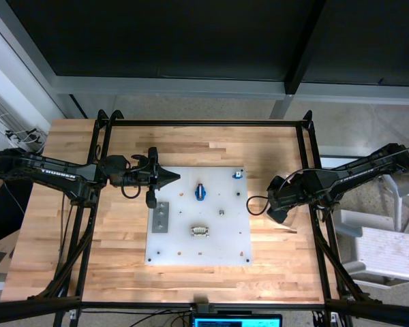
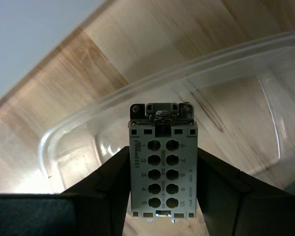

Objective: Remove the HAN10-E connector and place it in the container

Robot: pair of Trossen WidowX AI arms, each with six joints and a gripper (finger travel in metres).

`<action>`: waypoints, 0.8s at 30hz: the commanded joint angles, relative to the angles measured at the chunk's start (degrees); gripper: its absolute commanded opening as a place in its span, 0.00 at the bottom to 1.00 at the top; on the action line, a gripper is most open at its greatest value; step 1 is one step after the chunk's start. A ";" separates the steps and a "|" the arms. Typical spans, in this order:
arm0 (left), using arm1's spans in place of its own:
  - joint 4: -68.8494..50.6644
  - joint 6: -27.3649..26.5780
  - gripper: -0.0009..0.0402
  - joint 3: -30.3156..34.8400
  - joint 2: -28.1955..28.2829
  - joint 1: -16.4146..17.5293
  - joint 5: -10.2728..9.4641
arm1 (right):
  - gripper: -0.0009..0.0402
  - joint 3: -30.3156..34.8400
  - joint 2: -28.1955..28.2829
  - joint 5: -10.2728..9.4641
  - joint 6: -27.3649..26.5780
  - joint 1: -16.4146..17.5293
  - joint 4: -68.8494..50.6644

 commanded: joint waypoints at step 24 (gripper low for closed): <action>0.00 0.00 0.02 0.00 0.00 0.00 0.02 | 0.16 -9.31 0.00 -2.23 -0.20 0.35 6.93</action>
